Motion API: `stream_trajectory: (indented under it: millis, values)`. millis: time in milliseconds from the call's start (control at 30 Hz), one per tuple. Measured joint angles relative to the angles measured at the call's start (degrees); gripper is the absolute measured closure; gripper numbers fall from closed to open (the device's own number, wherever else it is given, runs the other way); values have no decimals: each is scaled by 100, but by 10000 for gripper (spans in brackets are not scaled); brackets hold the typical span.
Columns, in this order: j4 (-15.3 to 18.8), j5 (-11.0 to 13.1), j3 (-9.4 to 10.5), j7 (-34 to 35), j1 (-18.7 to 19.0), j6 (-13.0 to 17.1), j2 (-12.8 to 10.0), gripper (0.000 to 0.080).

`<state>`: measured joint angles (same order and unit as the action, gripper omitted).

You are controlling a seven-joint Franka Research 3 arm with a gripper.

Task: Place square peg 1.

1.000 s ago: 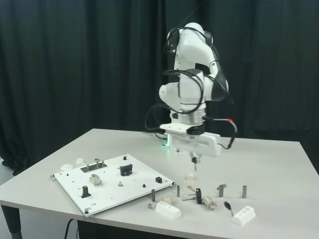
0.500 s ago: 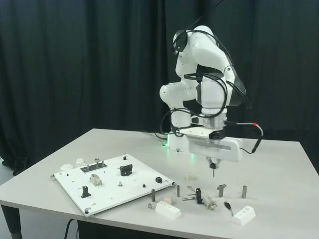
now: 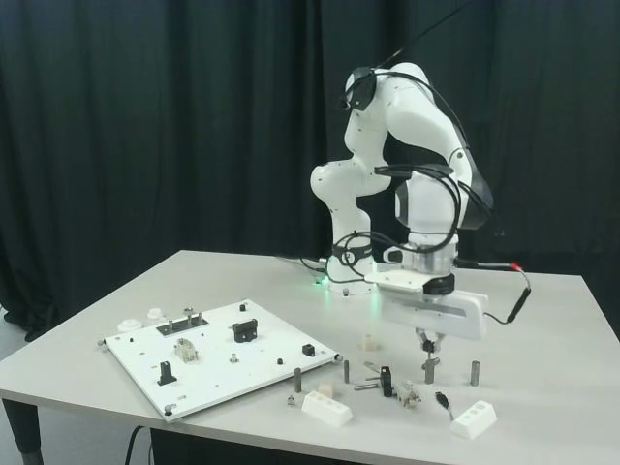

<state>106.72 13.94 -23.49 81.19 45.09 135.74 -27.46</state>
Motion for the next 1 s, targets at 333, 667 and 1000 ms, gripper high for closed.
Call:
stream_trajectory:
  millis: [333,667,1000]
  values:
    - [-345,161,132,0,0,32,-459,768]
    - [-669,162,282,0,0,74,-816,768]
    - [-844,162,377,0,9,74,-1012,768]
